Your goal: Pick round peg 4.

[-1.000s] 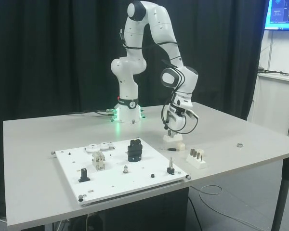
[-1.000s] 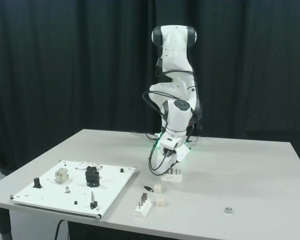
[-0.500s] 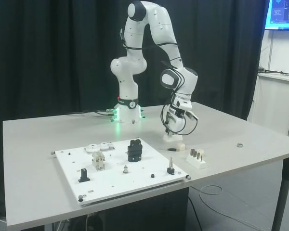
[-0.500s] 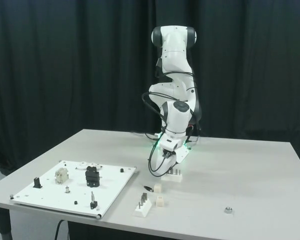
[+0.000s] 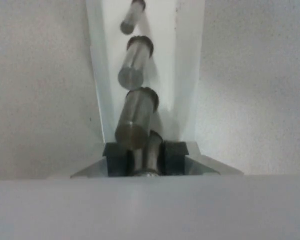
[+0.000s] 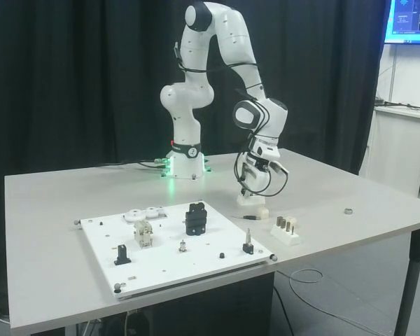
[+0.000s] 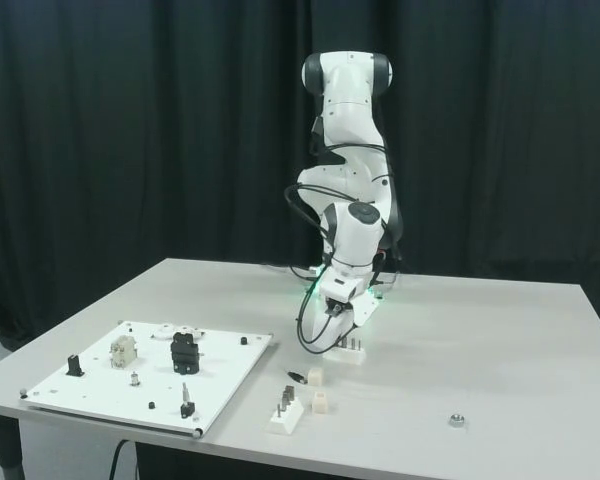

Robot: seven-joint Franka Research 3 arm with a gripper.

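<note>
In the wrist view my gripper (image 5: 146,160) is shut on a thin grey round peg (image 5: 153,144), pinched between the black pads (image 5: 175,157). It hangs over one end of a white peg holder (image 5: 187,75). Three thicker grey pegs (image 5: 135,117) still stand in a row along that holder. I cannot tell whether the held peg's lower end is out of its hole. In the first room view the gripper (image 6: 246,187) points down just above the holder (image 6: 253,203). The second room view shows the gripper (image 7: 337,335) over the same holder (image 7: 347,353).
A white assembly board (image 6: 168,262) with black and grey parts lies at the table's front left. A second white peg holder (image 6: 285,231) stands near the front edge. Beside it sit two small white blocks (image 7: 321,403). A small nut (image 6: 348,209) lies to the right.
The wrist has risen slightly above the peg holder over the last second. Nothing else on the table has moved.
</note>
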